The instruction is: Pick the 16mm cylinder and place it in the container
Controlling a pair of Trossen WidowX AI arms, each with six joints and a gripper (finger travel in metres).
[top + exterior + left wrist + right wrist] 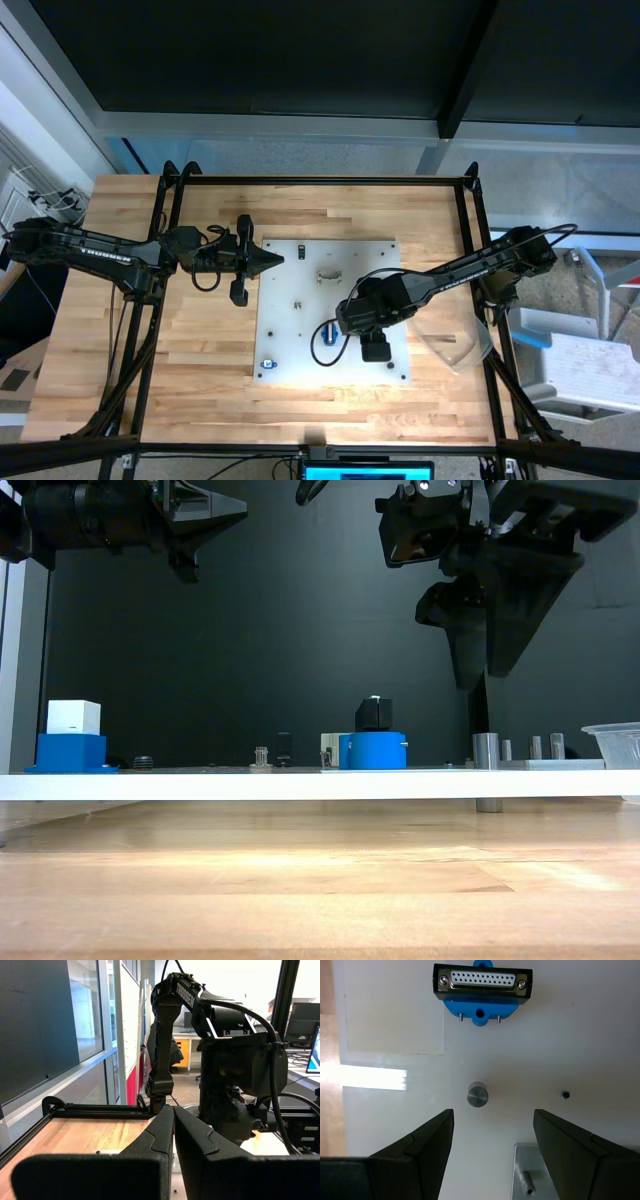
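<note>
High view: the right gripper (372,345) hangs over the near right part of the white board (300,340). The left gripper (262,258) is parked above the board's left edge, away from the work. The container (452,348) sits on the table just beside the board's right edge. We cannot make out the peg here; the arm covers that spot.

Low view: the 16mm cylinder (486,750) stands upright on the board, below the right gripper and well clear of its tips. The grey block (560,765) with the thin pegs (536,746) lies just beside it, towards the container.

Left wrist view: the jaws are pressed together with nothing between them.

Right wrist view: the jaws are spread wide and empty. The cylinder is seen end-on ahead of the gap, closer to one finger (425,1150) than the other. The block's corner lies under the far finger.

Risks, as we judge them:
- A straight descent could let the near finger catch the peg first and tip or shove it.
- The other finger may land on the block.
- Smooth metal could slip in a shallow pinch.
- The carry passes over the thin pegs, so a low path could snag them.
</note>
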